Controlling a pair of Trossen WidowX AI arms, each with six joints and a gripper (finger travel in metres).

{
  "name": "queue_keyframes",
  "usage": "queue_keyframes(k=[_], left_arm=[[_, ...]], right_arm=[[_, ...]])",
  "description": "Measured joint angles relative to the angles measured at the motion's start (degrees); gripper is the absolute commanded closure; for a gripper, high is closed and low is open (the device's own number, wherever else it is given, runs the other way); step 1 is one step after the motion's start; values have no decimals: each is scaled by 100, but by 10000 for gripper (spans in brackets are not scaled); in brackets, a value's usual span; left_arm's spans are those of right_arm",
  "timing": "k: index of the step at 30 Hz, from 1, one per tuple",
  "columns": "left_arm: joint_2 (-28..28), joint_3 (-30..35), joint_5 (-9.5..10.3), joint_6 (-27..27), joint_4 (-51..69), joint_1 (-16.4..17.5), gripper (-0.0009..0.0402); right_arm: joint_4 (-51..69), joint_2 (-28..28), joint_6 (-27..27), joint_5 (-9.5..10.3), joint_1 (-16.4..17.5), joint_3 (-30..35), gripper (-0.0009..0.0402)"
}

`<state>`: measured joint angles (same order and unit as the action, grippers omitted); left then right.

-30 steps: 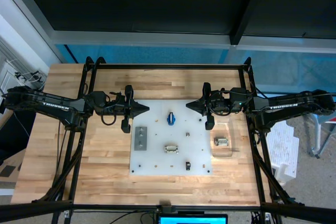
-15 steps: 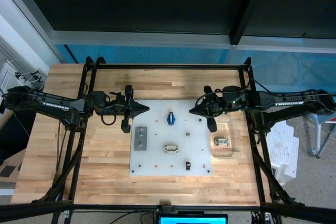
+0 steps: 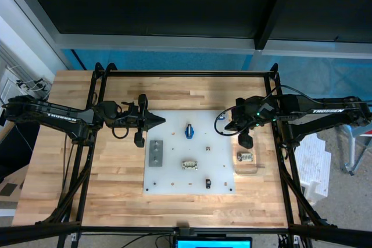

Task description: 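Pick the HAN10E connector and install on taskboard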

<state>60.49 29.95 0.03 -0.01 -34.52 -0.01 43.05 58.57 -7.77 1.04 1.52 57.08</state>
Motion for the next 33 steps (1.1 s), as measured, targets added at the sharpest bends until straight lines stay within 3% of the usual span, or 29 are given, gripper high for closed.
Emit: queue_keyframes(k=[10,20,30,33], left_arm=[[0,-2,0,2,0,0,392],[0,0,-2,0,2,0,392],[0,-2,-2,0,2,0,392],[0,0,-2,2,0,0,392]], right_arm=[[1204,15,-184,0,271,302,393],[2017,81,-459,-26,763,317,393],[2664,481,-605,-205,1283,319,393],[2723,595,-678,-339,1488,319,393]])
